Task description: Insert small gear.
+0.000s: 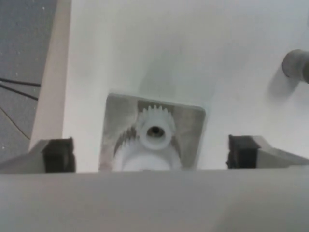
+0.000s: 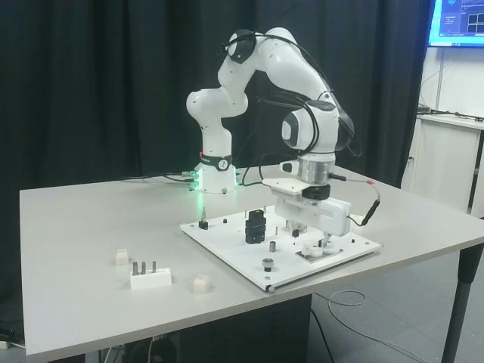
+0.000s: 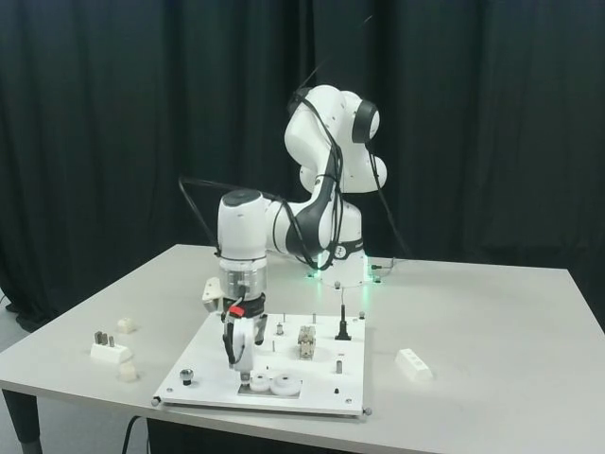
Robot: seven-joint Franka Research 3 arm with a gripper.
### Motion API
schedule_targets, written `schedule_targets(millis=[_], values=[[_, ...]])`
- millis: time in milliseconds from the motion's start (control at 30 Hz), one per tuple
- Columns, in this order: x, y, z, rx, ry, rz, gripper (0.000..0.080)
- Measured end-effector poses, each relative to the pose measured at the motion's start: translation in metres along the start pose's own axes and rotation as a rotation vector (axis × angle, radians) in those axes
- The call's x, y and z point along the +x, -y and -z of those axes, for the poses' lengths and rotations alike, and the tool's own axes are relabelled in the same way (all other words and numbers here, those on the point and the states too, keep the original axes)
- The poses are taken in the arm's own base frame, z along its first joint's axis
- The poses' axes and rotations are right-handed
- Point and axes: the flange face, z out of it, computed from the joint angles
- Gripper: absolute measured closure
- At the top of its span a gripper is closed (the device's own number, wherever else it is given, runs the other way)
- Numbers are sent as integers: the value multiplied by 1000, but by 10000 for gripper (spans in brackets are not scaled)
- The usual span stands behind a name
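In the wrist view the small white gear (image 1: 154, 127) sits on a peg on the grey metal plate (image 1: 191, 129), meshed with a larger white gear (image 1: 140, 158). My gripper (image 1: 149, 153) hangs just above them, open wide, with a black pad (image 1: 59, 154) on either side and nothing held. The first room view shows the gripper (image 2: 310, 236) low over the gears (image 2: 313, 250) at the near right corner of the white board (image 2: 227, 240). In the second room view the gripper (image 3: 240, 363) is just above the small gear (image 3: 259, 379) and the larger gear (image 3: 284, 384).
A black block (image 2: 255, 226) and several short pegs stand on the board; one grey peg (image 1: 295, 64) shows near the gripper. Off the board lie a white holder with pegs (image 2: 148, 277), two small white cubes (image 2: 200, 283), and a white block (image 3: 414, 364).
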Motion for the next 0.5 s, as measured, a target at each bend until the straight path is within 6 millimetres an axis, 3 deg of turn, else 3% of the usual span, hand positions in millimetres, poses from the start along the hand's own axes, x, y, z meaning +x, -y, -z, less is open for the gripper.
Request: schedule_targets(millis=[167,200,500], values=[[-2,4,10,-6,2,9,157],[-2,4,11,-6,3,9,32],[-9,8,16,2,9,20,10]])
